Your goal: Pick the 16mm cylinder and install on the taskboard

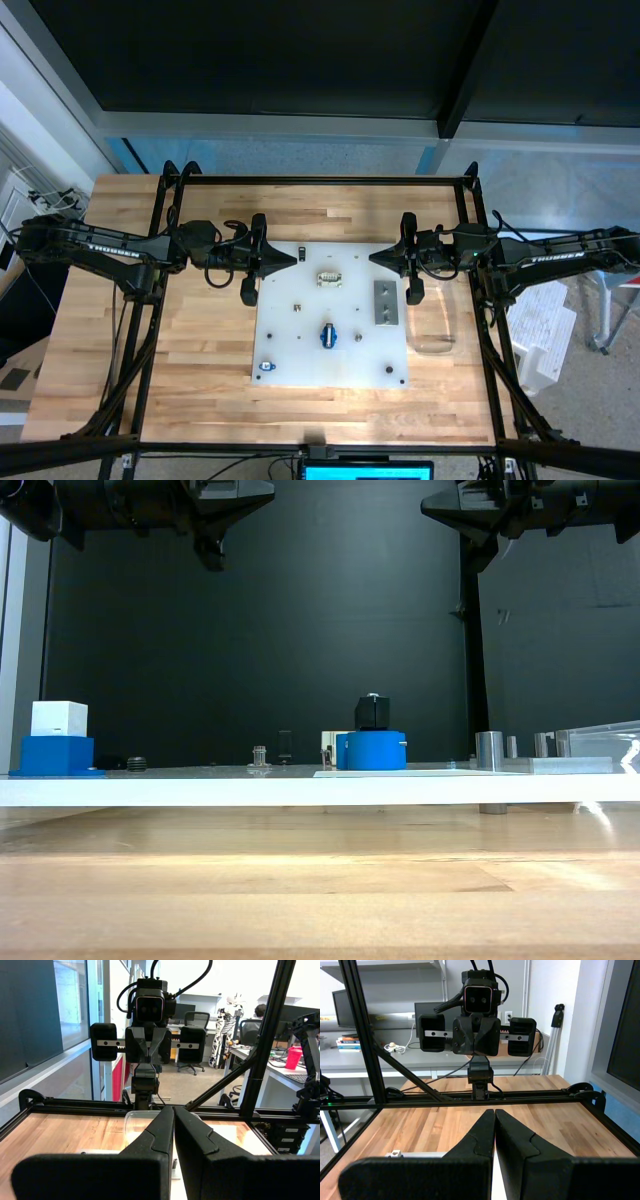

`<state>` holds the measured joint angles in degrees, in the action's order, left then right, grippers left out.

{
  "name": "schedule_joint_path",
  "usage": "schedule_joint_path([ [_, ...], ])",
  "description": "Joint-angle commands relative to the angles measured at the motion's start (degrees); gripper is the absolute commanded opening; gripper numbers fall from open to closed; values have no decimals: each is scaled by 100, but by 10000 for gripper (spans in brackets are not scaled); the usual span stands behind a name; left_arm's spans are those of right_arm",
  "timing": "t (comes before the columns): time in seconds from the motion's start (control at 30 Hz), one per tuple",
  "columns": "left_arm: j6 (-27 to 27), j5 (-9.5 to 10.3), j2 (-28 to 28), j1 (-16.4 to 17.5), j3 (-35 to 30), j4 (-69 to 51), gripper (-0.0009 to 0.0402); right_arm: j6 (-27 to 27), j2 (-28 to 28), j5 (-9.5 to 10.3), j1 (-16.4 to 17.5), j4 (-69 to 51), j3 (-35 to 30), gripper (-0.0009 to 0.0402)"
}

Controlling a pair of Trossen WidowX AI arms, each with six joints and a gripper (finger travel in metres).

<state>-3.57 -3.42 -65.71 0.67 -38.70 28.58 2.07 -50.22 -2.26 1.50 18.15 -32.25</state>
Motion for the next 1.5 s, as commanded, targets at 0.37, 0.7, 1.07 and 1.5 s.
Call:
schedule_joint_path([
  [0.37,0,-2,-2,2,-2,0,0,2,-13,-26,-2,-114,-199,0],
  [0.7,0,-2,0,0,-2,0,0,2,-13,-24,0,-164,-199,0],
  [1.07,0,-2,0,0,-2,0,0,2,-13,-22,2,-164,-199,0],
  [1.5,0,-2,-2,0,-2,0,0,2,-13,-24,2,-164,-199,0],
])
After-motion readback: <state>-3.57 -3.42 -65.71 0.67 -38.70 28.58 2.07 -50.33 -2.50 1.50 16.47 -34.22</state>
